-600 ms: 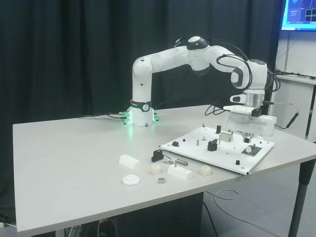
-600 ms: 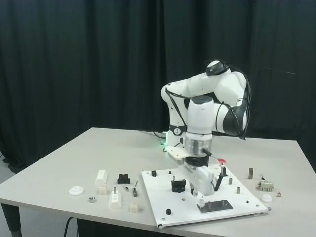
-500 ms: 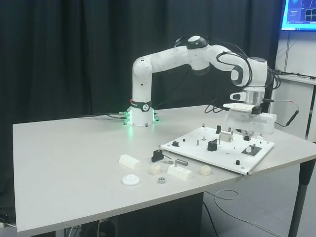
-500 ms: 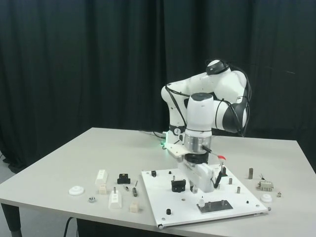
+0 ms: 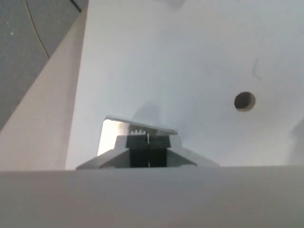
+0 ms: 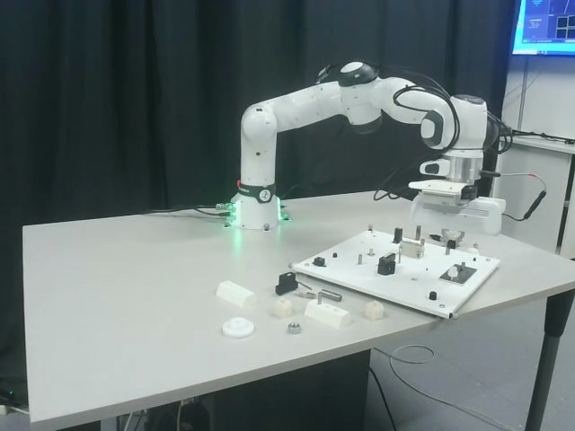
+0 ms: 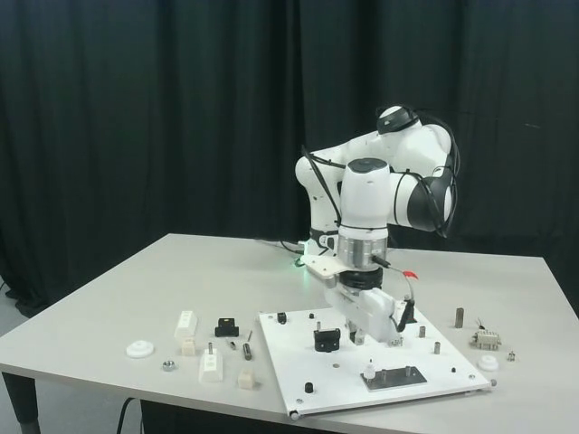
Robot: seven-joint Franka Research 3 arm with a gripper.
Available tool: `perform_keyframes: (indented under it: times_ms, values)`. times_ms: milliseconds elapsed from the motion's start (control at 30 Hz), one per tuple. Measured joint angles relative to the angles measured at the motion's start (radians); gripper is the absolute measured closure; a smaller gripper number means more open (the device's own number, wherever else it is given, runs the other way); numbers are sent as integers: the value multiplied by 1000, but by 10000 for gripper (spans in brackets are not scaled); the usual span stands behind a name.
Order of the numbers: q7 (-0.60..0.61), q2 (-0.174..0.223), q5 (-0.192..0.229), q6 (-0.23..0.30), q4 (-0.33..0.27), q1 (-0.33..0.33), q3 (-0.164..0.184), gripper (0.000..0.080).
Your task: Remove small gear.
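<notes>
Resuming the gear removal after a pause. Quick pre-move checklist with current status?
1. Gripper fingers shut: ok, the wrist view shows them closed together.
2. Small gear held: cannot tell, nothing is visible between the fingers.
3. Gripper clear of the white board: ok, it hangs above the board in both room views.
4. Small white part on the board is the gear: cannot tell.
5. Loose parts on the grey table out of the path: ok, they lie apart from the board.

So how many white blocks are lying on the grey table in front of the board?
4. Two long blocks: one farthest from the board, one nearer its edge. Two small cubes: one between them, one beside the board's front edge. Others may be hidden.
</notes>
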Motion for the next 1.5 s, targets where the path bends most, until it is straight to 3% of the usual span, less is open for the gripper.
perform_keyframes:
  times_ms: [267, 300, 500, 533, 567, 600, 767, 800, 1100, 1500]
  values:
    - [-24, 0, -4, 0, 5, 0, -2, 801]
    - [-27, 0, -4, 0, 6, 0, -3, 562]
    - [-27, 0, -4, -7, 8, 0, -5, 562]
    - [-27, 0, -4, -8, 8, 0, -5, 249]
    - [-27, 0, -4, -9, 8, 1, -5, 249]
    - [-27, 0, -4, -11, 9, 1, -5, 66]
    - [-27, 0, -3, -21, 10, 4, -5, 66]
    - [-26, 0, -3, -24, 10, 5, -5, 17]
    - [13, 0, -2, -36, 10, 16, -5, 6]
    - [105, 17, -5, -13, 10, 22, 2, 3]
